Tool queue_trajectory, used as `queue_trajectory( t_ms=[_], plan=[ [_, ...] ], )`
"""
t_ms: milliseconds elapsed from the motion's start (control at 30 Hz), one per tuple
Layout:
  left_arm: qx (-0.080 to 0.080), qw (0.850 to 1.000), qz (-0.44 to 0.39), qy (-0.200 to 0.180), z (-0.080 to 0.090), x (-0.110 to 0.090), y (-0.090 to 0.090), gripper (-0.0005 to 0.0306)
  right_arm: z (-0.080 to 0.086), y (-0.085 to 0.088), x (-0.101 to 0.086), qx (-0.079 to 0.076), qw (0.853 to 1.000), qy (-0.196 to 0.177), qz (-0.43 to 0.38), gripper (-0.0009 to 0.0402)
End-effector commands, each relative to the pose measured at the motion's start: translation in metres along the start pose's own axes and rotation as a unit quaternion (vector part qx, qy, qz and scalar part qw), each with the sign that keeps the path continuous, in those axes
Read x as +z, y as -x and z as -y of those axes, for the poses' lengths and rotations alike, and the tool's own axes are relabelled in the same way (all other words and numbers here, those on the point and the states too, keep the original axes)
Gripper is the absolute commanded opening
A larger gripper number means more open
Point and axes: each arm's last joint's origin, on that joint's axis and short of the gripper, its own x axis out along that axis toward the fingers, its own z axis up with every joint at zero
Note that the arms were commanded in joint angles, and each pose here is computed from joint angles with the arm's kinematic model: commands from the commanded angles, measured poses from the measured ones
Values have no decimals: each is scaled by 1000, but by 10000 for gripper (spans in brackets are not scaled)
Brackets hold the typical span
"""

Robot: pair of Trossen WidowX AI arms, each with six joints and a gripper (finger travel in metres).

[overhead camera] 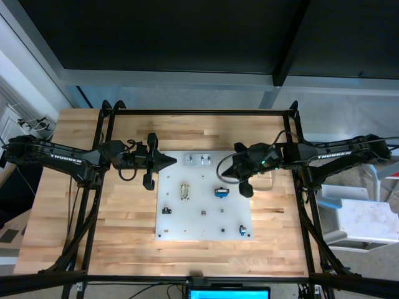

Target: Remove the rj45 connector and place it in the container

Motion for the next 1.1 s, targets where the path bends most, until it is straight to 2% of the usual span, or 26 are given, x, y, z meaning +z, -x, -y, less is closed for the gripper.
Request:
queue_trajectory(
  t_ms=[33,100,200,233,333,400,567,667,933,1033,1100],
  plan=[
    [0,1000,0,0,0,0,0,1,-13,-4,4,15,998,21,-53,0],
    [0,1000,0,0,0,0,0,0,-22,-6,6,22,996,32,-77,0],
    [0,1000,0,0,0,0,0,1,-31,-6,9,29,993,26,-108,0],
    [0,1000,0,0,0,0,0,1,-34,-6,10,26,992,25,-121,0],
    [0,1000,0,0,0,0,0,1,-42,-5,12,-5,986,34,-165,0],
    [0,1000,0,0,0,0,0,1,-47,-4,13,-16,979,38,-198,0],
    [0,1000,0,0,0,0,0,1,-61,1,15,-20,964,36,-264,0],
    [0,1000,0,0,0,0,0,1,-68,4,14,-28,951,37,-305,0],
    [0,1000,0,0,0,0,0,1,-92,8,1,-40,931,26,-362,0],
    [0,1000,0,0,0,0,0,1,-99,7,-4,-33,922,15,-385,0],
    [0,1000,0,0,0,0,0,1,-104,5,-7,-36,921,7,-389,0]
  ],
)
